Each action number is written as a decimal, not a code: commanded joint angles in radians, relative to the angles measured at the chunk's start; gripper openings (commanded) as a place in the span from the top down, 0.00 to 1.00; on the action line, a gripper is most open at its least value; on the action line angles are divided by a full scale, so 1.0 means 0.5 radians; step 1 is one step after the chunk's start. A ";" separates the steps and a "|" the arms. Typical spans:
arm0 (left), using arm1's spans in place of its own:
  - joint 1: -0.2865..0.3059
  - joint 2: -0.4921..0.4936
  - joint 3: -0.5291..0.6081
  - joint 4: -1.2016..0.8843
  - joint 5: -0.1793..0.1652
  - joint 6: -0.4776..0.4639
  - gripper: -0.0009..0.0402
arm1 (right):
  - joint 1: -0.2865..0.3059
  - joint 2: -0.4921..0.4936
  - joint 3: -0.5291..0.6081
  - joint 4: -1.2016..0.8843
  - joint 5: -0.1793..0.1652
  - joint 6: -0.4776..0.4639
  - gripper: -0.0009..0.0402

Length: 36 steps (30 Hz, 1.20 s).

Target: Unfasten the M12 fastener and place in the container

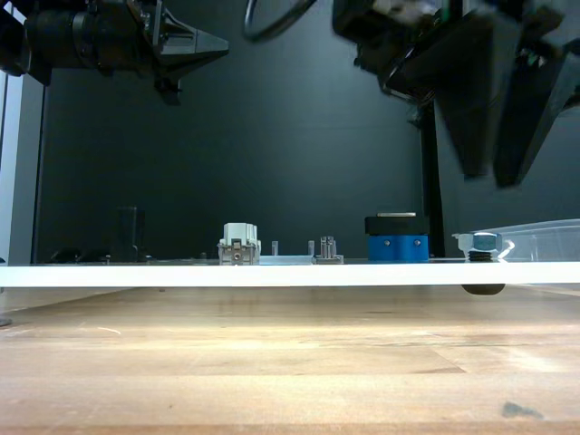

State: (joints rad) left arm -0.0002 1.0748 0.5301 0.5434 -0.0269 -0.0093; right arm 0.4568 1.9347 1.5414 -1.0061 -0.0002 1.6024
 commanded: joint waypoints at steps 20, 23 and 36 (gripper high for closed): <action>0.000 0.001 0.000 0.000 0.000 0.000 0.98 | -0.014 0.174 -0.007 0.153 -0.034 0.079 0.52; 0.001 0.001 0.000 0.001 0.000 0.000 0.98 | -0.020 0.174 -0.008 0.152 0.000 0.078 0.55; 0.001 0.001 0.000 0.000 0.000 0.000 0.98 | -0.028 0.174 -0.021 0.151 -0.001 0.078 0.67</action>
State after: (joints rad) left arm -0.0002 1.0748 0.5301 0.5434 -0.0269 -0.0097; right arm 0.4423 2.0216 1.5318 -0.9302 -0.0002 1.6417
